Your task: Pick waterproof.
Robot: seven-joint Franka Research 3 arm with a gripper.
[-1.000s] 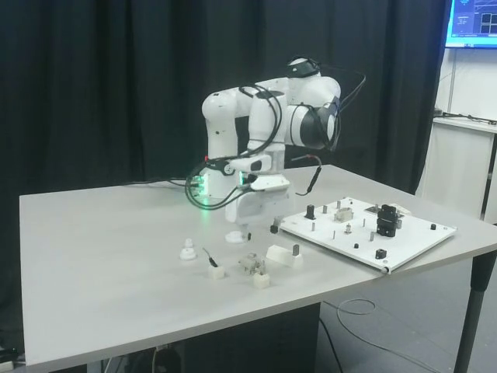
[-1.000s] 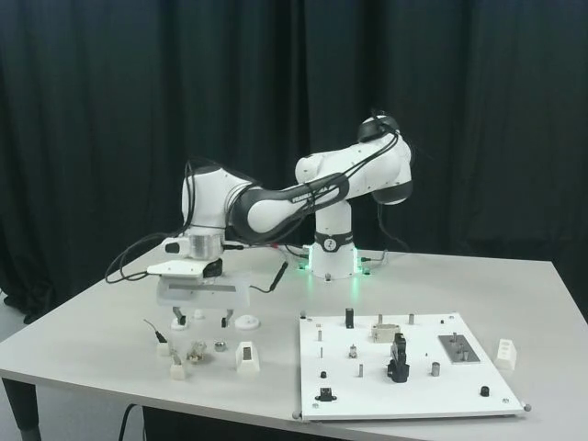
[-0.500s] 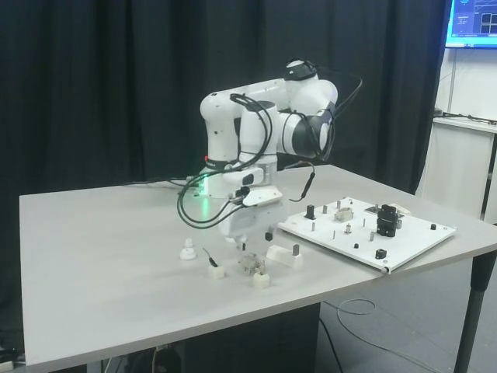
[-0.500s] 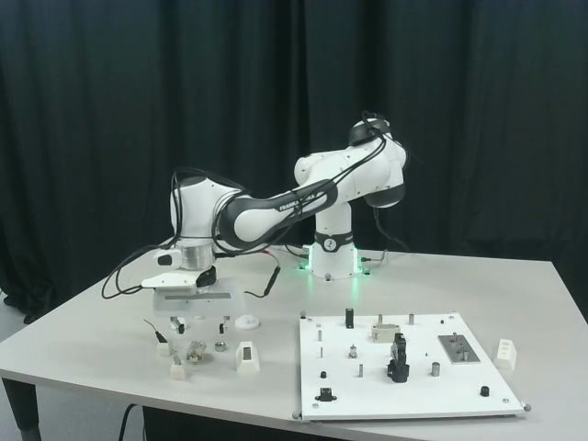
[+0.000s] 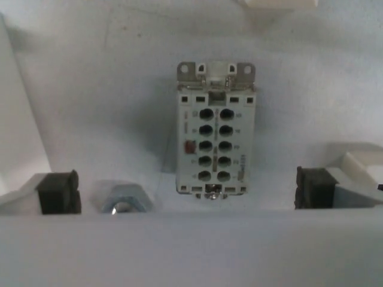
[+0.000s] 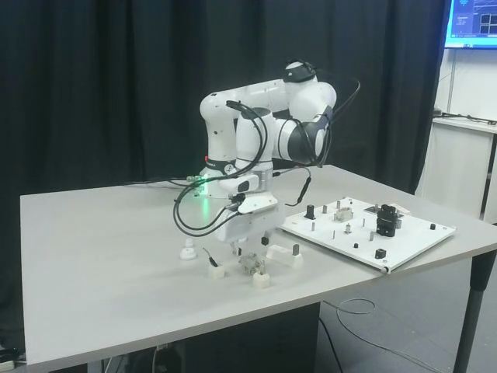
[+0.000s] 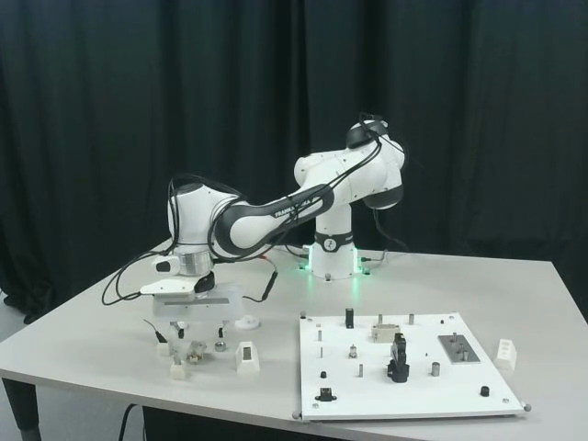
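Observation:
The waterproof connector (image 5: 215, 146) is a white-grey rectangular block with two rows of dark pin holes and a metal flange at one end. It lies flat on the grey table, directly below my gripper (image 5: 187, 190). The gripper is open, with its black fingertips (image 5: 58, 192) wide apart on either side of the connector and nothing between them. In the first room view the gripper (image 6: 250, 245) hangs just above the connector (image 6: 250, 264). The second room view shows the gripper (image 7: 197, 328) low over the same part (image 7: 195, 350).
A small grey metal nut (image 5: 122, 200) lies beside the connector. Around it are loose white parts: a round piece (image 6: 187, 252), a block with a pin (image 6: 214, 270), a small block (image 6: 261, 280) and a slotted block (image 6: 286, 255). The white assembly board (image 6: 369, 229) lies to the right.
The arm has swung away from the board's edge toward the loose parts and come down. The open gripper now sits low over the connector.

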